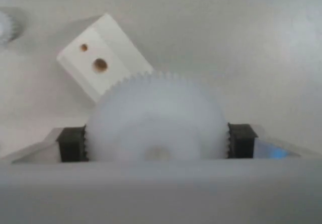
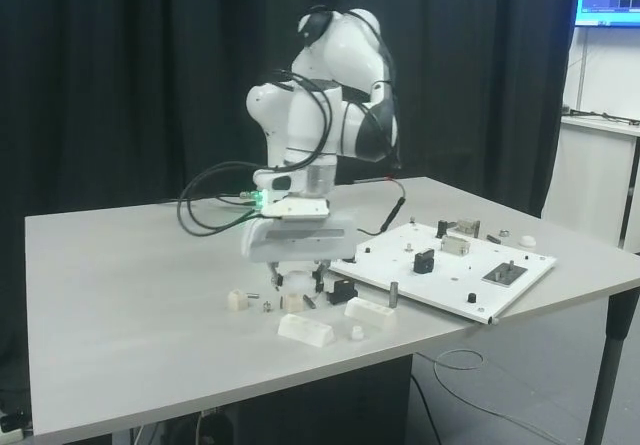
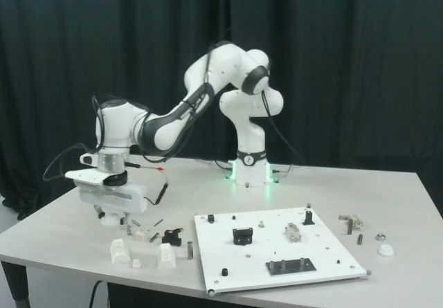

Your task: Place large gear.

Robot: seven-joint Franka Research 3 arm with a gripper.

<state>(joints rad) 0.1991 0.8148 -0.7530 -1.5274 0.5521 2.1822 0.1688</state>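
In the wrist view a large white toothed gear (image 1: 156, 121) sits between two black finger pads (image 1: 71, 143), which press on its rim from both sides. My gripper (image 1: 156, 143) is shut on it. In the room views the gripper (image 2: 296, 273) (image 3: 111, 216) hangs just above the grey table, off the near left corner of the white assembly board (image 2: 470, 280) (image 3: 277, 256). Below the gear lies a white block with two holes (image 1: 103, 58). The gear itself is hard to make out in the room views.
Loose white blocks (image 2: 308, 330) (image 2: 370, 312) (image 3: 120, 250) and a black part (image 2: 343, 290) (image 3: 172, 237) lie on the table near the gripper. A small white gear (image 1: 5, 27) shows at the wrist picture's edge. The board carries pegs and black fixtures (image 3: 242, 236).
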